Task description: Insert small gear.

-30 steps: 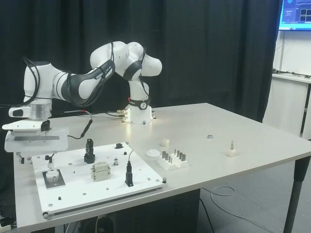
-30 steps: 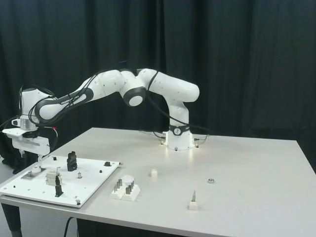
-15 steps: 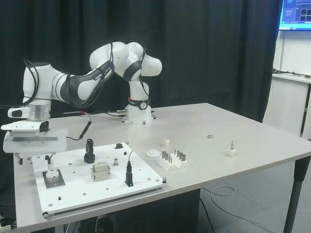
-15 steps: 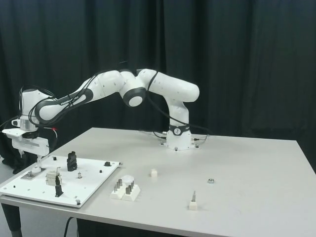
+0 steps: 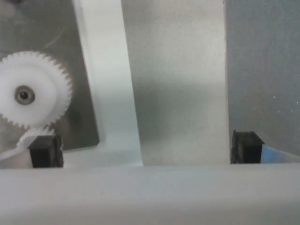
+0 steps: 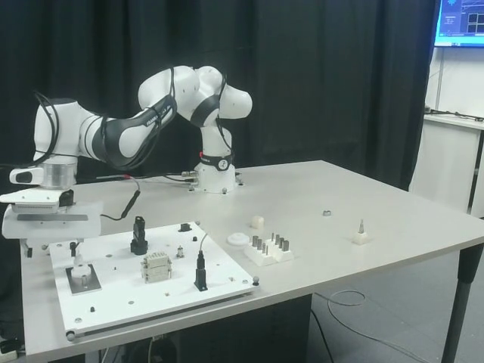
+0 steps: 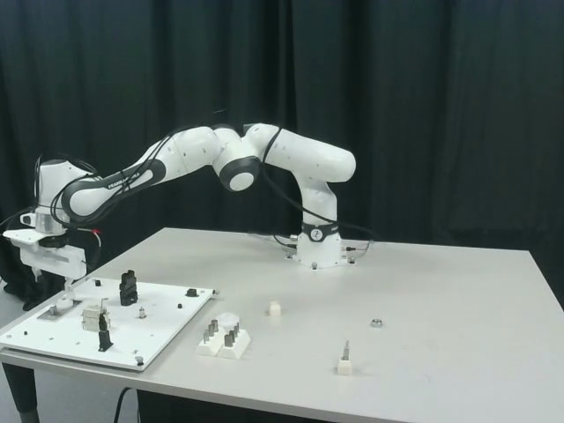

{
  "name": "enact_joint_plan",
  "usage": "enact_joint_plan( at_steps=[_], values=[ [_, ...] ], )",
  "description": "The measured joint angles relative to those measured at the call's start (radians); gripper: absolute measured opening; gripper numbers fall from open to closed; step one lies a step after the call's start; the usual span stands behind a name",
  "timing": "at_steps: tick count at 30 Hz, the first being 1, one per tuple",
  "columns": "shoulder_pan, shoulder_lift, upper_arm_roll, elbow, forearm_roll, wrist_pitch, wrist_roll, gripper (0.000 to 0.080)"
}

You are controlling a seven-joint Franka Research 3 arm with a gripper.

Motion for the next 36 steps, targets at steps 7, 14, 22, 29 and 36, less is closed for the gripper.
enact_joint_plan(
  at_steps=[7,14,22,29,36],
  values=[
    [0.001,-0.007,0.000,0.004,0.000,-0.032,0.000,0.0800],
    [0.004,-0.018,0.004,0.007,0.012,-0.081,0.000,0.0800],
    [0.009,-0.019,0.005,0.009,0.035,-0.114,0.000,0.0800],
    [0.010,-0.017,0.009,0.007,0.040,-0.129,0.000,0.0800],
    [0.018,-0.013,0.010,-0.007,0.045,-0.132,0.000,0.0800]
  ],
)
